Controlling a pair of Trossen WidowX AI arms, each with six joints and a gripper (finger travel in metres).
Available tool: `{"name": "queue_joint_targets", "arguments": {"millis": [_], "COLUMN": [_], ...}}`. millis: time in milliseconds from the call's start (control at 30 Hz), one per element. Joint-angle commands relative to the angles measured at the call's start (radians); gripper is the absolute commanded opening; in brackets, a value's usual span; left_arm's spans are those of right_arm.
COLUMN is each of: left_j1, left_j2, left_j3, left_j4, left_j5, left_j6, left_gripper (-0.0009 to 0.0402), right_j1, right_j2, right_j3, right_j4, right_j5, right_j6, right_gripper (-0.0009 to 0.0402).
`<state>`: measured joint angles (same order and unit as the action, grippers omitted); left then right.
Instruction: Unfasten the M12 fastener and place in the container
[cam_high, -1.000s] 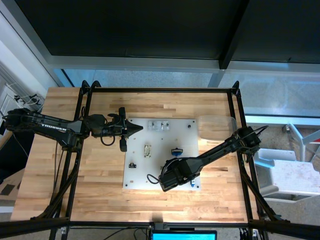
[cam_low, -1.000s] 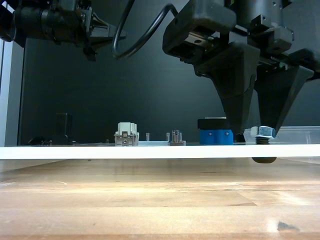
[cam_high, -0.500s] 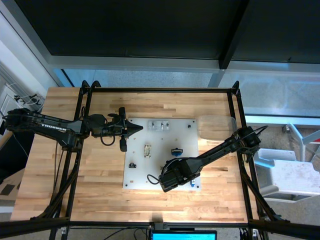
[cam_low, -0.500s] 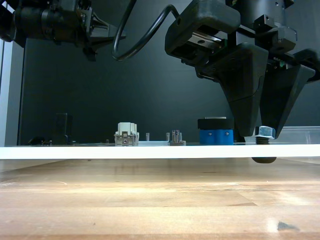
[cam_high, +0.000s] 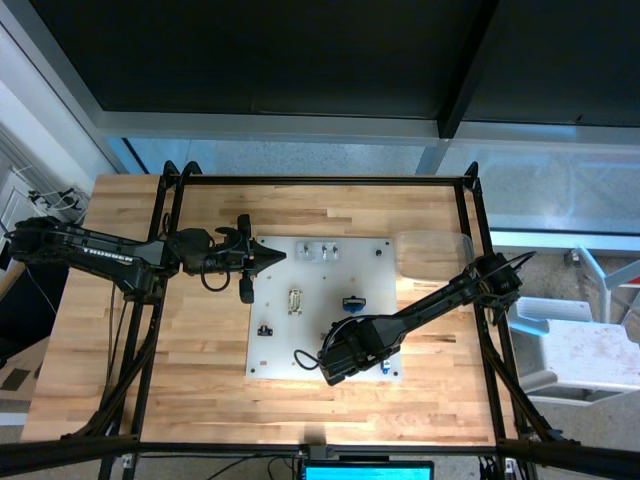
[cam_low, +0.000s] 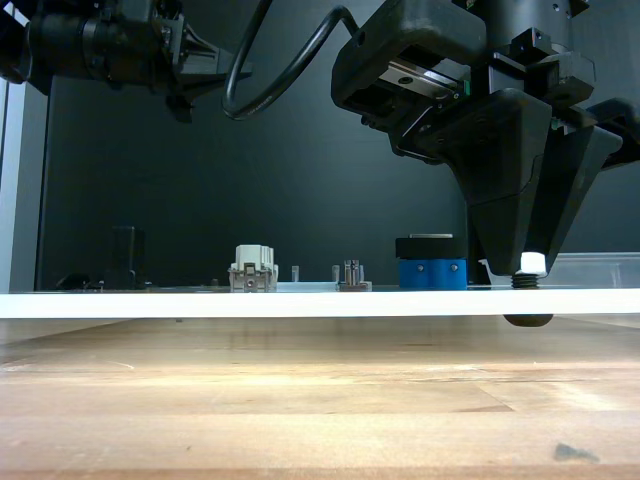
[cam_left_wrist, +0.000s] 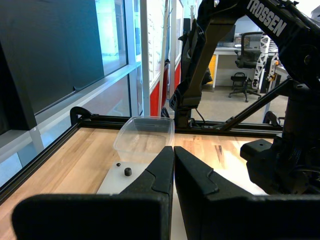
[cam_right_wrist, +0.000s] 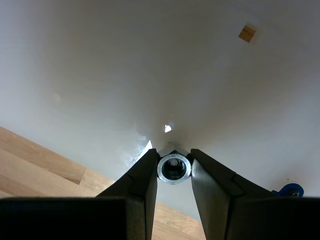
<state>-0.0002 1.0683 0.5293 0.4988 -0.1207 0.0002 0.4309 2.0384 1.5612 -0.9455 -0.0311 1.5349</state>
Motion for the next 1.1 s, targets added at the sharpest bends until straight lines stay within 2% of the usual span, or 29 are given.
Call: {"name": "queue_joint_targets", "arguments": {"millis": [33, 100, 400, 700, 1100], "left_j1": [0.0, 0.0, 0.0, 0.0, 0.0], "left_j2": [0.0, 0.0, 0.0, 0.0, 0.0], "left_j3": [0.0, 0.0, 0.0, 0.0, 0.0], "left_j4": [0.0, 0.0, 0.0, 0.0, 0.0], "left_j5": [0.0, 0.0, 0.0, 0.0, 0.0], "left_j6": [0.0, 0.0, 0.0, 0.0, 0.0], "left_gripper": [0.0, 0.0, 0.0, 0.0, 0.0], "right_j1": [0.0, 0.0, 0.0, 0.0, -0.032], "right_j2": [0.0, 0.0, -0.021, -0.086, -0.197], "right_j3": [0.0, 0.0, 0.006, 0.006, 0.006], "right_j4": [-0.002, -0.002, -0.003, -0.014, -0.097], "right_j5": [-0.003, -0.016, -0.015, -0.018, -0.012], "right_j6": [-0.003, -0.007, -0.027, -0.062, -0.211], "right_gripper": [0.004, 0.0034, 0.003, 0.003, 0.003]}}
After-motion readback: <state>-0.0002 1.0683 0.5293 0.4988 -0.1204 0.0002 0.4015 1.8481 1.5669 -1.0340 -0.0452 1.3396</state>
